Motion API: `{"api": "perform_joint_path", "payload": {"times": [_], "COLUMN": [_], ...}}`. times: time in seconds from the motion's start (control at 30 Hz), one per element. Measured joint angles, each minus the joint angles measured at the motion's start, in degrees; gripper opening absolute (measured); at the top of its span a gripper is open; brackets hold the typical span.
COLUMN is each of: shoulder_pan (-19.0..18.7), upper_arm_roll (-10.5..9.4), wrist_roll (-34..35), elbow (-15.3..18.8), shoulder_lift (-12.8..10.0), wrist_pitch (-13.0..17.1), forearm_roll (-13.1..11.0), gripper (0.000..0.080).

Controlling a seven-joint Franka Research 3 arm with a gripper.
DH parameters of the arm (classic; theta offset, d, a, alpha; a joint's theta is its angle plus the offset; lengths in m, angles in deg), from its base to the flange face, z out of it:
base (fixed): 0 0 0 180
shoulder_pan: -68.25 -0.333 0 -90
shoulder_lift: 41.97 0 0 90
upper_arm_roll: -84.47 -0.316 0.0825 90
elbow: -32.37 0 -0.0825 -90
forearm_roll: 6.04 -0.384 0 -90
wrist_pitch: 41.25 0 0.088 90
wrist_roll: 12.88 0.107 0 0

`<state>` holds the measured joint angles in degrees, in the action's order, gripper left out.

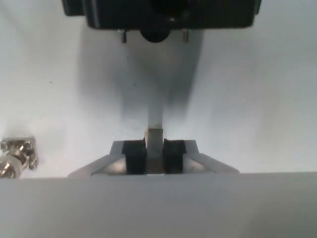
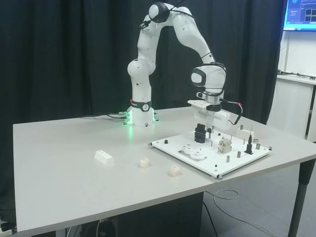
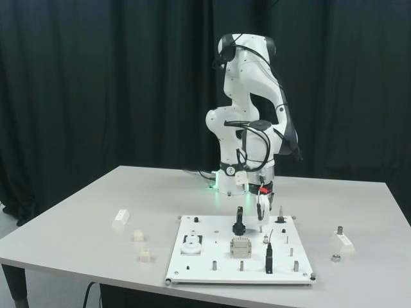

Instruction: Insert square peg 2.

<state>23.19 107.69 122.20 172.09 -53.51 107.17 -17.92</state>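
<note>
- the black two-fingered gripper [image 1: 154,157] is clamped on a slim grey square metal peg [image 1: 154,148], held upright between its pads.
- it hangs over the flat white assembly board [image 2: 168,146], with a metal connector [image 1: 17,156] at nine o'clock.

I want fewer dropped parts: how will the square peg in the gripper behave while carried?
The square peg looks rigid, so it likely won't bend. The gripper pinches its flat sides, so twisting seems unlikely. It looks slim, so probably light.
</note>
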Motion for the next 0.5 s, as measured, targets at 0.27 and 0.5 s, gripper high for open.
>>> {"api": "perform_joint_path", "payload": {"times": [0.27,0.5], "shoulder_pan": [-0.62,-0.89], "upper_arm_roll": [0.15,0.36], "wrist_roll": [-0.13,-0.34], "elbow": [0.02,0.02], "shoulder_lift": [-0.03,-0.08], "wrist_pitch": [0.00,0.07], "forearm_roll": [-0.96,-1.13], "gripper": [0.0072,0.0072]}}
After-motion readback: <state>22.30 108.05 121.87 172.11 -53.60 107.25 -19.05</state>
